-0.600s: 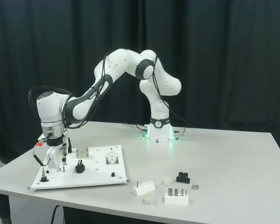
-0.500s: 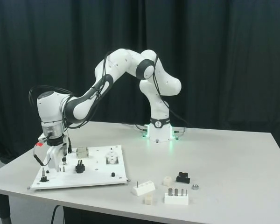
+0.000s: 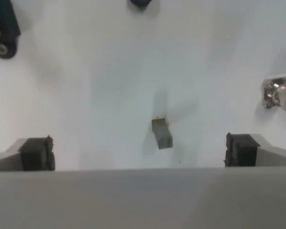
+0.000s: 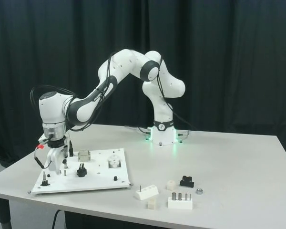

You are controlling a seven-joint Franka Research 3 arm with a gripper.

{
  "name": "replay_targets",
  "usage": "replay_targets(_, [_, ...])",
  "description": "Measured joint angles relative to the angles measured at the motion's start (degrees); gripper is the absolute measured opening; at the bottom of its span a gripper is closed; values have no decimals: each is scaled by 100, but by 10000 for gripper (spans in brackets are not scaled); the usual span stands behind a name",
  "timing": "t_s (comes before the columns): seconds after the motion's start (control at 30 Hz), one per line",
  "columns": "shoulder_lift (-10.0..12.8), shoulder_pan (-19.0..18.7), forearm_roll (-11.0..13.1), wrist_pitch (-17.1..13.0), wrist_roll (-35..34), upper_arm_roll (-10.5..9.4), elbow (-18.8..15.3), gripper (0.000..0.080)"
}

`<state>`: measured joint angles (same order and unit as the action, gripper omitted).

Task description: Pick round peg 4.

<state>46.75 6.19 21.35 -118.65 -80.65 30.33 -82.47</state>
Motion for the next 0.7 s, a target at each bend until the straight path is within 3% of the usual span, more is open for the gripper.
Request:
replay_targets(0.3, [-40,0,-268,-114,105,14,1,800])
replay_targets(0.7, [-95,4,-496,-224,837,12,0,800])
